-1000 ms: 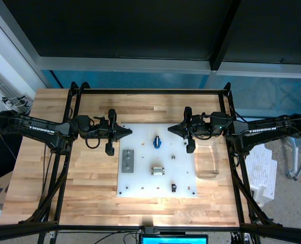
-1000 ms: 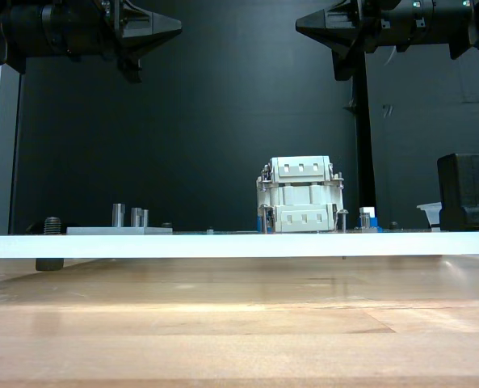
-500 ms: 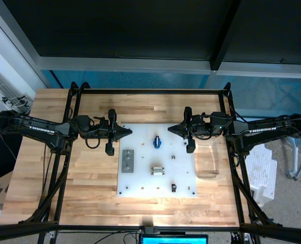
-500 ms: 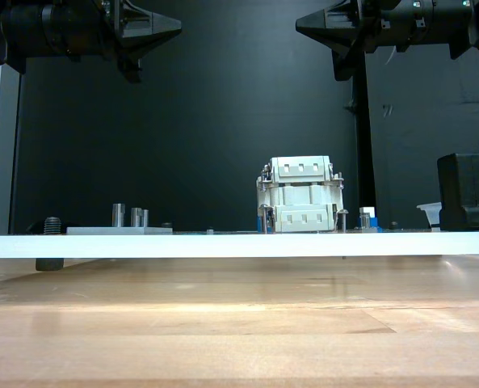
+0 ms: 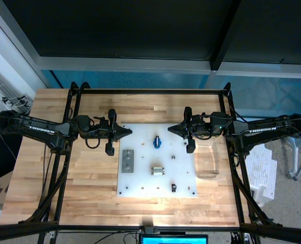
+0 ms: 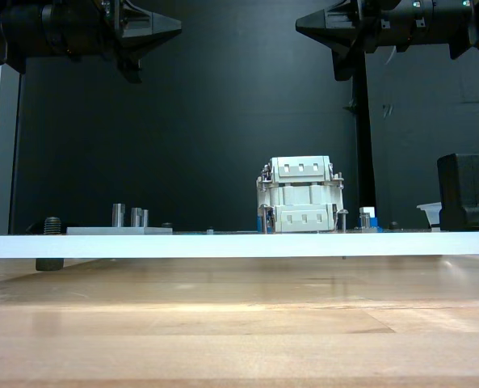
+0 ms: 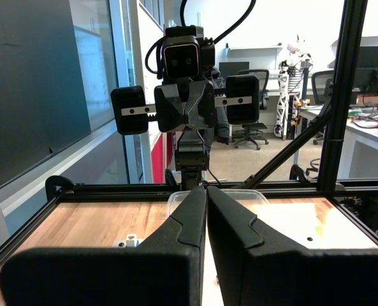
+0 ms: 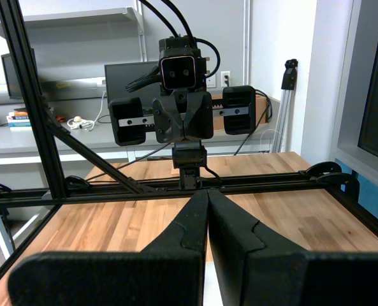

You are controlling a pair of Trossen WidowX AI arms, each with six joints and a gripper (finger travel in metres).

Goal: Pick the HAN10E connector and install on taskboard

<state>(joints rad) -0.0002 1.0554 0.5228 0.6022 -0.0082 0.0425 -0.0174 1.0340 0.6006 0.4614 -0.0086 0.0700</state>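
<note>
HAN10E connector (image 5: 158, 171) on taskboard (image 5: 140, 185) nr grey block (image 5: 127, 161); L end effector (image 5: 130, 131), R end effector (image 5: 170, 129) closed tight, high above.

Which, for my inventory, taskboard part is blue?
The knob-like part on the taskboard's far half, between the raised left gripper and right gripper; others are grey, pale or black.

We see the white taskboard (image 5: 140, 189) lying flat on the wooden table (image 5: 84, 195) between the two arms. The HAN10E connector (image 5: 158, 171) sits near the board's middle, right of the grey metal block (image 5: 127, 160), with the blue part (image 5: 157, 142) beyond it. The left gripper (image 5: 130, 131) reaches over the board's far left corner and the right gripper (image 5: 169, 129) over its far right part. Both have their fingers drawn to a point, facing each other. A clear plastic tray (image 5: 207, 163) lies beside the board's right edge.
</note>
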